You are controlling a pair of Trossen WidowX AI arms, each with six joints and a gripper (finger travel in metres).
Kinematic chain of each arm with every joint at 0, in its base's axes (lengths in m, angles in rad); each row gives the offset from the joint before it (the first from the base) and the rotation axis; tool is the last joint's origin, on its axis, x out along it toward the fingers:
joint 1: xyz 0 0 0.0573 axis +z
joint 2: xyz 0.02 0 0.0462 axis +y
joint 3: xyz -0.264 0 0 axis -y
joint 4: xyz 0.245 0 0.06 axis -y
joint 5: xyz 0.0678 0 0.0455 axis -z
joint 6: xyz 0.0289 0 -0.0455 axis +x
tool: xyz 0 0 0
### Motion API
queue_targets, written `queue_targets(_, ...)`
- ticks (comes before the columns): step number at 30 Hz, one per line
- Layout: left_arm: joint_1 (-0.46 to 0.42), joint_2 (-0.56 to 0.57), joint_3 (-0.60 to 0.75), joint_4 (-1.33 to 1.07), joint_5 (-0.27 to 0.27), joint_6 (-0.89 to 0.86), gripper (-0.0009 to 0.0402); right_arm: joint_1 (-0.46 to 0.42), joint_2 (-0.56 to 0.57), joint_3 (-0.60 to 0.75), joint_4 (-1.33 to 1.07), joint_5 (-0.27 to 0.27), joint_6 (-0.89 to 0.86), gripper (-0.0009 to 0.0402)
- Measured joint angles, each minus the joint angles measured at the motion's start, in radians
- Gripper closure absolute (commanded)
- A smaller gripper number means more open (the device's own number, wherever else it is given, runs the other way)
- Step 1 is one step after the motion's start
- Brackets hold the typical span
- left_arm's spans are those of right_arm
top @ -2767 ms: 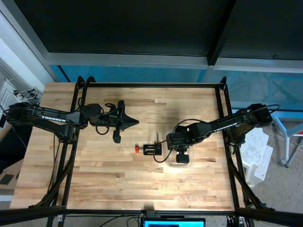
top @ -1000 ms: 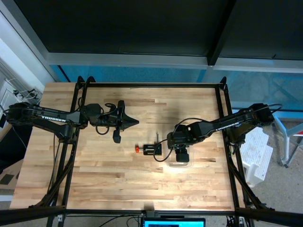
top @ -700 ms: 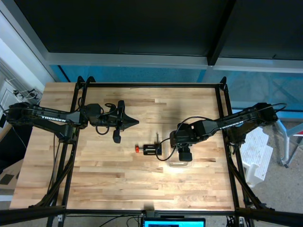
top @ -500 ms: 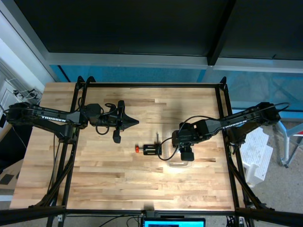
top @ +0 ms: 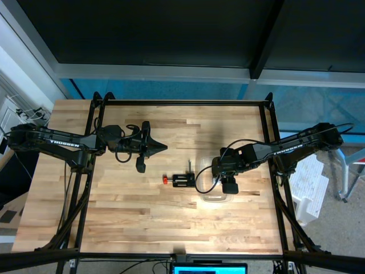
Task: Pick the usb-c connector and install on the hub
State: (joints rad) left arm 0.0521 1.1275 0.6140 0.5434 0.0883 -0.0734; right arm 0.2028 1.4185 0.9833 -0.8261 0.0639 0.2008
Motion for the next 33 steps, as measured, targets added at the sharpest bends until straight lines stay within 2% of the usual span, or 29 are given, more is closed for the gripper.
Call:
queue_targets(19, 0.000, 0.000, 0.000, 0.000, 0.000, 0.000, 0.0393, 0.019, 0.115, 0.000, 0.047, 0.005, 0.003, 0.0193)
queue_targets(23, 0.000, 0.000, 0.000, 0.000, 0.000, 0.000, 0.0393, 0.027, 0.130, 0.000, 0.055, 0.021, 0.002, 0.0194)
queue_targets(33, 0.000, 0.000, 0.000, 0.000, 0.000, 0.000, 0.0393, 0.035, 0.167, -0.001, 0.084, 0.023, -0.010, 0.0219)
